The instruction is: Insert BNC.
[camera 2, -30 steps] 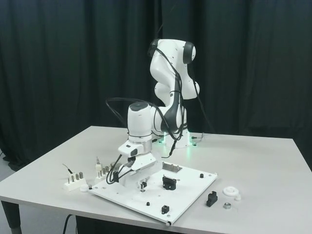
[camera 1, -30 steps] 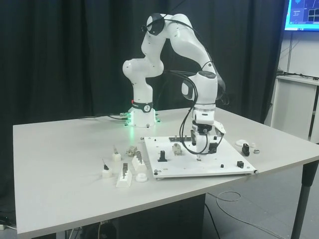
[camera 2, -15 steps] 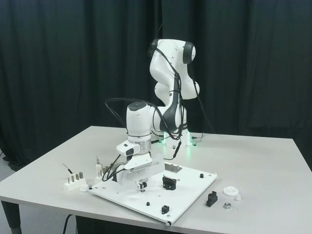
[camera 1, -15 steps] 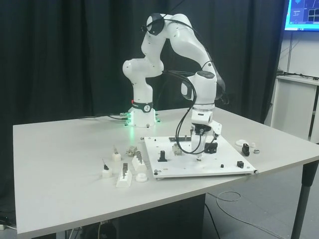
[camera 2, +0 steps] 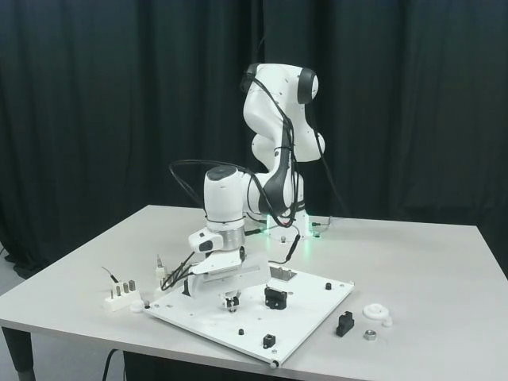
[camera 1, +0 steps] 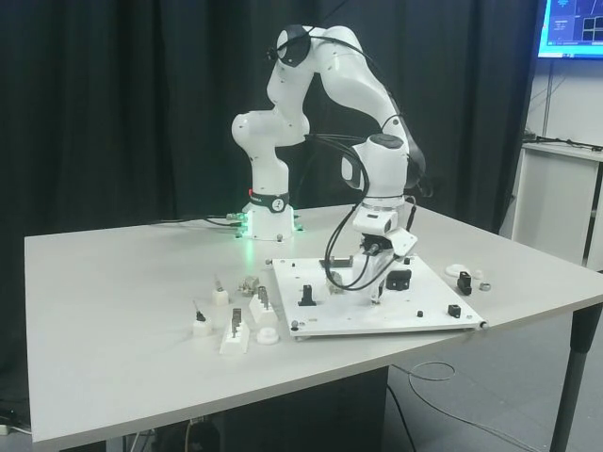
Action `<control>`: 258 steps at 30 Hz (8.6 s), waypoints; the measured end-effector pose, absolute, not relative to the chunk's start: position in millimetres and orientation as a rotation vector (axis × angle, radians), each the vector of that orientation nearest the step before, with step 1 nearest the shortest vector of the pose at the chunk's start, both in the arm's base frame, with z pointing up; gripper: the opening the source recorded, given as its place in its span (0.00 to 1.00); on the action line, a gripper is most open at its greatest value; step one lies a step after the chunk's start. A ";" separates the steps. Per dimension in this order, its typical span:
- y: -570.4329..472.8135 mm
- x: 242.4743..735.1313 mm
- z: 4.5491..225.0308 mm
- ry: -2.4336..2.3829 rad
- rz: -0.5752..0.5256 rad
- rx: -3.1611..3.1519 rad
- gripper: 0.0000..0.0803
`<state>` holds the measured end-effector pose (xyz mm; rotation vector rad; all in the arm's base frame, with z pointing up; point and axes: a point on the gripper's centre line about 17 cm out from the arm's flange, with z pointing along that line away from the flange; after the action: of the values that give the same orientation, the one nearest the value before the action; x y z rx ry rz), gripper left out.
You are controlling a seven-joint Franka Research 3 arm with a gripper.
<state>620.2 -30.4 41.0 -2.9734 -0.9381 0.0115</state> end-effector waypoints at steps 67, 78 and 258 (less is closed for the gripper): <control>-29.2 621.5 41.3 -0.211 0.007 -3.102 0.15; -29.2 621.4 41.2 -0.069 0.009 -3.107 0.15; -30.2 622.4 34.5 2.089 0.006 -2.343 0.15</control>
<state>622.4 -30.2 34.5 -2.3432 2.0894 0.0062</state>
